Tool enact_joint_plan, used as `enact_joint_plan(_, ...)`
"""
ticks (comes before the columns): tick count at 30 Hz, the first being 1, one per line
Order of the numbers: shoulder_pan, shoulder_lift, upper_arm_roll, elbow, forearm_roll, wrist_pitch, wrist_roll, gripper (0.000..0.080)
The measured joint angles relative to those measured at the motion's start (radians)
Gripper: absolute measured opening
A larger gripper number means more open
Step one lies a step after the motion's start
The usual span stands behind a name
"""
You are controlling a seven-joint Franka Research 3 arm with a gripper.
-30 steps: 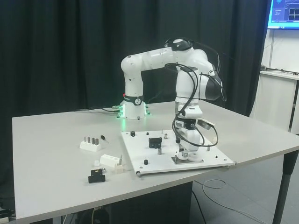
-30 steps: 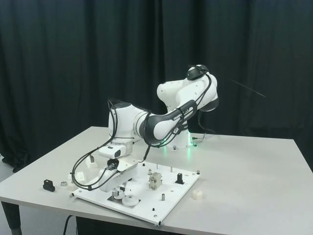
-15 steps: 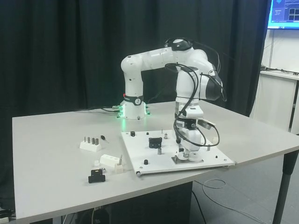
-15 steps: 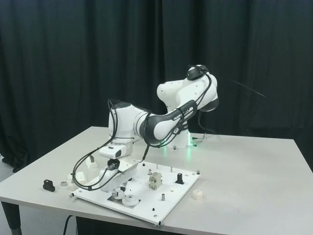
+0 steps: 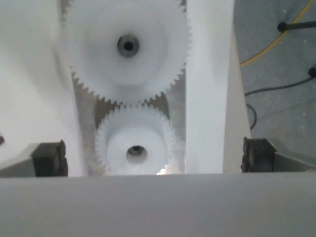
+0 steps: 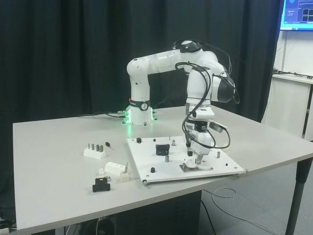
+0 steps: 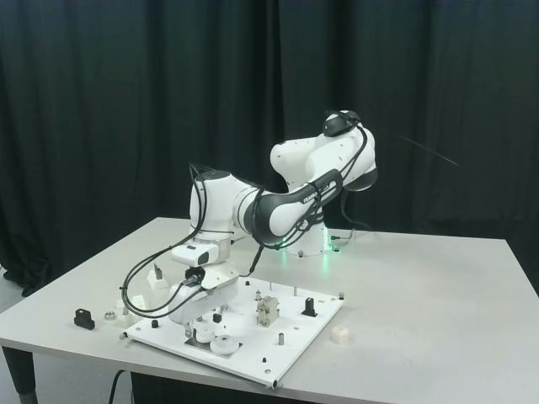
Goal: Insert medium gear.
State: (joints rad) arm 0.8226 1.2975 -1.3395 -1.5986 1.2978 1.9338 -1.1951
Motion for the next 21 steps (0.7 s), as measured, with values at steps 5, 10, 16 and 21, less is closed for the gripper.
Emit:
enact_joint_plan(5, 0.000, 0.000, -0.002, 0.016, 0.000, 0.000, 0.059, 0.0782)
enact_joint_plan(10, -0.003, 0.000, -0.002, 0.031, 0.000, 0.006, 0.090, 0.0799)
enact_joint_plan(16, -0.014, 0.002, -0.002, 0.043, -0.002, 0.033, 0.110, 0.0799)
enact_joint_plan(21, -0.027, 0.005, 0.000, 0.052, -0.003, 0.051, 0.115, 0.0800)
